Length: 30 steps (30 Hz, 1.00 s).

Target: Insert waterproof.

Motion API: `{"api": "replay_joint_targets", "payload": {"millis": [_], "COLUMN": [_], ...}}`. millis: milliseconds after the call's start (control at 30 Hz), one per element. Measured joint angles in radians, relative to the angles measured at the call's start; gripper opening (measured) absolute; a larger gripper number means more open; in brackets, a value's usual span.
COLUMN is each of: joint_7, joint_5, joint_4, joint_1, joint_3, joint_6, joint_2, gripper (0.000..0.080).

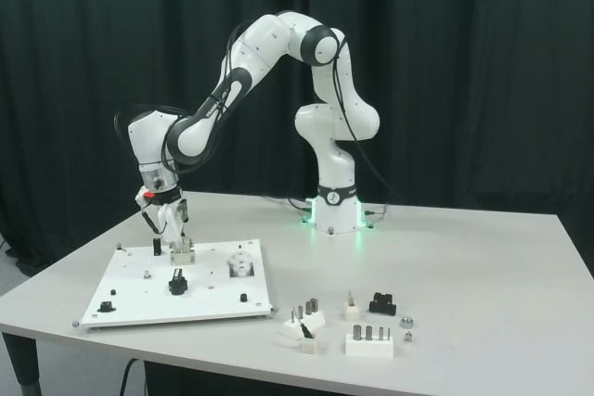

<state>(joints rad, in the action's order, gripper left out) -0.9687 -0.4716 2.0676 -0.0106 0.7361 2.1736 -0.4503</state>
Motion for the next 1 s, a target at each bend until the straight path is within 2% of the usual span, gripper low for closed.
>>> {"api": "replay_joint_targets", "payload": {"millis": [1000], "joint_7": [-0.043], "joint_5": [0.004], "joint_4": [-0.004], "joint_1": [0.000], "joint_3": [0.000], "joint_6": [-0.008], "joint_2": [-0.004], "gripper": [0.0308]}}
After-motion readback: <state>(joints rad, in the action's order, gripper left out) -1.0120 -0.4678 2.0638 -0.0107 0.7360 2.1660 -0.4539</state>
